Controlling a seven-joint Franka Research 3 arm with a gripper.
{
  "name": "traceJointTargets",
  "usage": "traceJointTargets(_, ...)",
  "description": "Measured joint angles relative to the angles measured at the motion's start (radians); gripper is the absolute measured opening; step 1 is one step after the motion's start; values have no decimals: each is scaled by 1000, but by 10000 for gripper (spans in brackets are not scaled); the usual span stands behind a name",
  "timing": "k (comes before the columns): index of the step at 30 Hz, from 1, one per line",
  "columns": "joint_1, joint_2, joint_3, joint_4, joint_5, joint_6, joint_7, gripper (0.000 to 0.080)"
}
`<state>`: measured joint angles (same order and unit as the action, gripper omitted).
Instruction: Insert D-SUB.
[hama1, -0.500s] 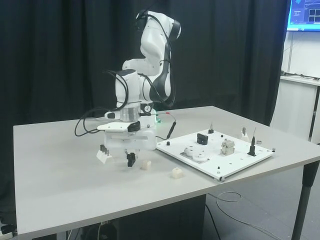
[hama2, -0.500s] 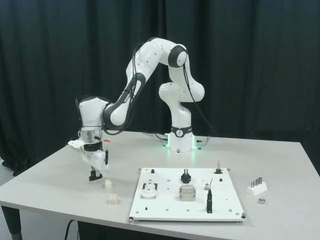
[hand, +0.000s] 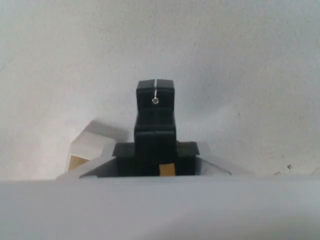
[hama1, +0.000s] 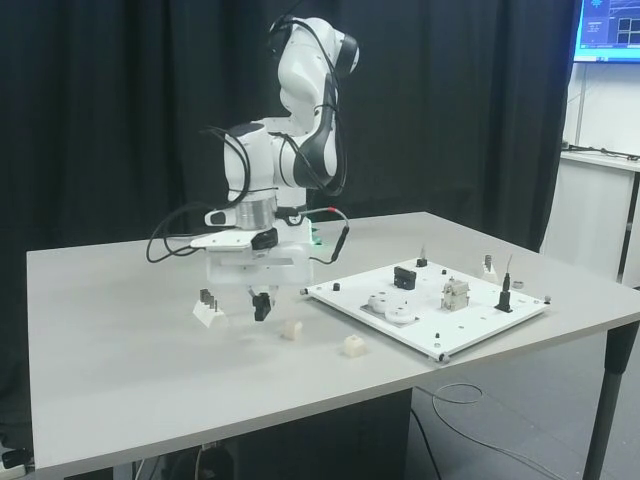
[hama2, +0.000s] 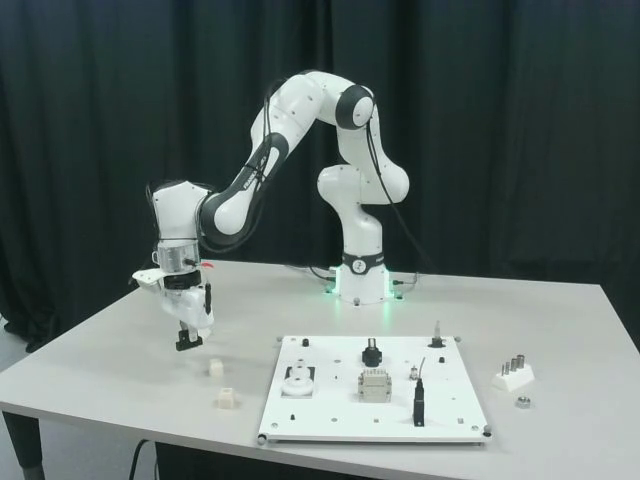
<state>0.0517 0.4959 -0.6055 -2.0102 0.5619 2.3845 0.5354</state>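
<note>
My end effector (hama2: 187, 343) hangs above the grey table (hama1: 110, 330), off to the side of the white board (hama2: 330, 415), and is clamped on the D-SUB connector (hand: 155, 112). My fingers (hand: 125, 157) press against the connector from both sides; it is clear of the table surface.

D-SUB connector: a black, blocky plug, matt plastic, stepped in shape, with a narrower upright neck widening to a broader body between my fingers. A thin pale line runs down the tip face and a small shiny metal dot sits just beside it. In the room views it shows only as a small dark piece below the wrist (hama1: 262, 306).

The table is smooth, flat and faintly mottled.

The white board is a flat square plate with small black feet at the corners. It carries a round white disc part (hama2: 297, 381), a black cylindrical socket (hama2: 371, 354), a boxy grey metal block (hama2: 375, 386) and a slim black upright piece (hama2: 419, 403).

Two small white cubes (hama2: 216, 368) (hama2: 227, 399) lie on the table between my end effector and the board. A white holder with grey metal pegs (hama2: 513, 371) stands on the board's far side.
</note>
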Motion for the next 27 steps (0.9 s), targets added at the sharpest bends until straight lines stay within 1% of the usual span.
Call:
traceJointTargets(10,2,-10,-2,0,-10,-3,0,154)
traceJointTargets(17,5,-15,-3,1,-25,-6,-1,154)
traceJointTargets(22,13,-22,-3,3,-32,-25,-14,154)
traceJointTargets(27,28,-33,-3,5,-34,-54,-30,154)
